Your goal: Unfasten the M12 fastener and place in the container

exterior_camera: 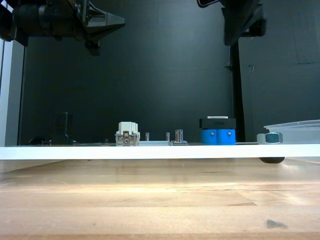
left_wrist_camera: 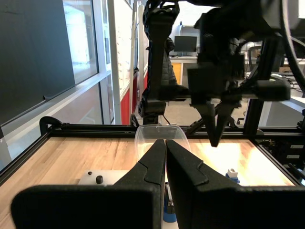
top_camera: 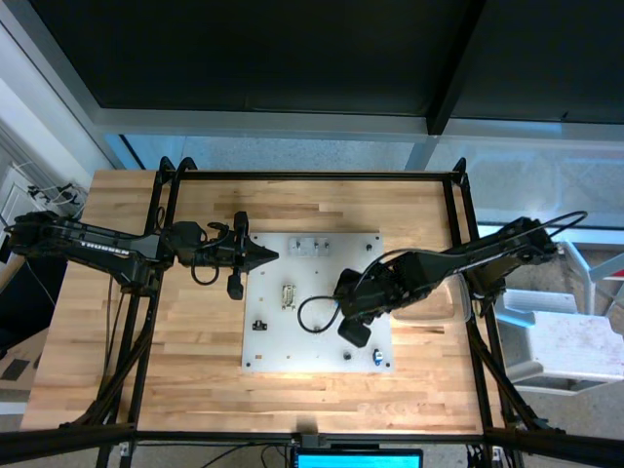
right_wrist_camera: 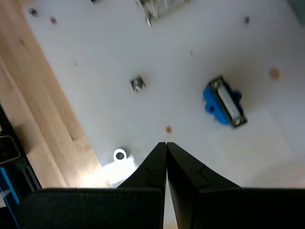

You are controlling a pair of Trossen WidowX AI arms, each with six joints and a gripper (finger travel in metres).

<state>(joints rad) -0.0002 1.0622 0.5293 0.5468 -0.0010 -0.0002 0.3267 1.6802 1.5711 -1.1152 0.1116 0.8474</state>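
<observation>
The small silver nut (top_camera: 378,358) sits at the white board's (top_camera: 292,341) near right corner, seemingly on its stud and outside the clear tray (top_camera: 444,312). Likely hard, light and slippery, so pinch its flat sides. The left gripper (top_camera: 268,255) hangs clenched over the board's left edge. The right gripper (right_wrist_camera: 166,145), also clenched, is above the board's near right part.

The table (top_camera: 195,370) is showing pale wood, faintly glossy. The board (top_camera: 292,343) is looking smooth, matt white. The container (exterior_camera: 300,131) at the right is showing clear plastic. Matt black plastic is covering the left gripper (left_wrist_camera: 165,143), over the board's far left, and the right gripper (right_wrist_camera: 166,144), above its right half.
</observation>
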